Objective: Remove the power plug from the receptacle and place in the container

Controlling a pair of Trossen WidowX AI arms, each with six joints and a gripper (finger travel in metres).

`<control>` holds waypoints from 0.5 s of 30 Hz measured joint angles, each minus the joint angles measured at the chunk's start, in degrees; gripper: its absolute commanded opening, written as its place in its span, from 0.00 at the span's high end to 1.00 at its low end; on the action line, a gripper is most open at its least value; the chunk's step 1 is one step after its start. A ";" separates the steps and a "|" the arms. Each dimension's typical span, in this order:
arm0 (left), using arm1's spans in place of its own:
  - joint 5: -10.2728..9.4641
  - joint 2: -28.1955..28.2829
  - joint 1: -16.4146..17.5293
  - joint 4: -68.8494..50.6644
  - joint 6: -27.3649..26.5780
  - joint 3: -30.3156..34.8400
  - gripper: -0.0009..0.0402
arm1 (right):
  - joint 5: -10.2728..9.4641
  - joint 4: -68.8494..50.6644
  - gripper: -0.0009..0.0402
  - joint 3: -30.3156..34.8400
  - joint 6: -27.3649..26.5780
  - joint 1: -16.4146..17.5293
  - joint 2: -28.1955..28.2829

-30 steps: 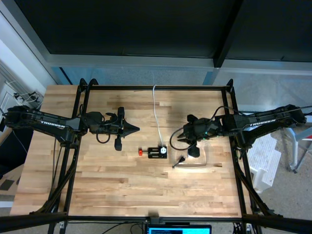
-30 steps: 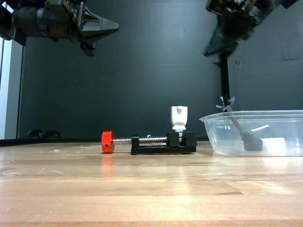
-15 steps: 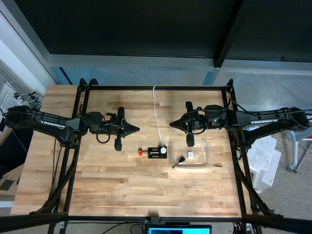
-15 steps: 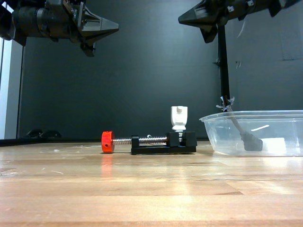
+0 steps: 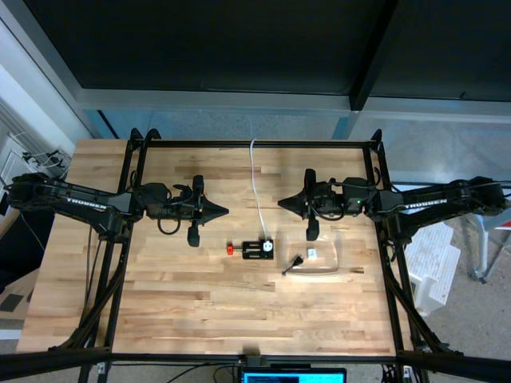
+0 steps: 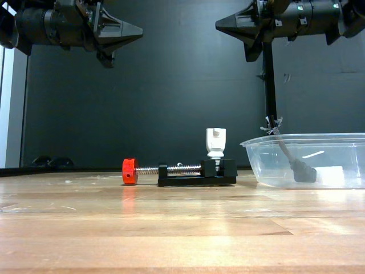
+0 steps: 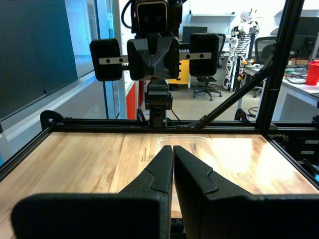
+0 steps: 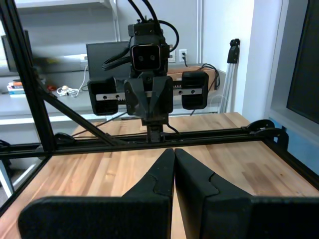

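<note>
Finds the small black power plug (image 5: pixel 296 261) (image 6: pixel 304 171) lying in the shallow clear plastic container (image 5: pixel 339 255) (image 6: pixel 268 165), apart from the black receptacle block (image 5: pixel 257 249) (image 6: pixel 197 171) with white socket and red tab. Finds left gripper (image 5: pixel 226 211) (image 6: pixel 140 29) (image 7: pixel 173 149) and right gripper (image 5: pixel 279 203) (image 6: pixel 218 24) (image 8: pixel 174 152) high above, tips facing, fingers pressed together, empty.

Right end of container (image 6: pixel 268 164) off-frame
</note>
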 measured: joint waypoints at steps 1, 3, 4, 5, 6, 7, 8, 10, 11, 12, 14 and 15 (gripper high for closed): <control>-0.02 0.00 0.00 0.00 0.02 0.00 0.98 | -0.02 0.42 0.98 -0.39 0.13 0.00 0.00; -0.02 0.00 0.00 0.00 0.02 0.00 0.98 | -0.04 1.40 0.98 -1.05 0.46 0.00 0.00; -0.02 0.00 0.00 0.00 0.02 0.02 0.98 | -0.04 1.88 0.98 -1.33 0.66 -0.02 0.00; 0.00 0.00 0.00 0.02 0.02 0.00 0.98 | -0.09 2.54 0.98 -1.68 0.94 -0.02 0.00; 0.00 0.00 0.00 0.00 0.02 0.02 0.98 | -0.35 2.97 0.98 -2.08 1.11 -0.02 0.00; 0.00 0.00 0.00 0.00 0.02 0.02 0.98 | -0.72 3.48 0.98 -2.47 1.29 -0.02 0.00; -0.02 0.00 0.00 0.00 0.02 0.02 0.98 | -0.76 3.76 0.98 -2.84 1.46 -0.02 0.00; -0.02 0.00 0.00 0.02 0.02 0.00 0.98 | -0.90 3.85 0.98 -3.30 1.49 -0.02 0.00; 0.00 0.00 0.00 0.00 0.02 0.00 0.98 | -0.96 3.93 0.98 -3.50 1.49 -0.02 0.00; 0.00 0.00 0.00 0.00 0.02 0.02 0.98 | -0.96 3.91 0.98 -3.67 1.49 -0.02 -0.04; -0.02 0.00 0.00 0.00 0.02 0.02 0.98 | -0.94 3.91 0.98 -3.87 1.49 -0.02 -0.15; -0.02 0.00 0.00 0.00 0.02 0.02 0.98 | -0.94 3.93 0.98 -3.87 1.49 -0.02 -0.17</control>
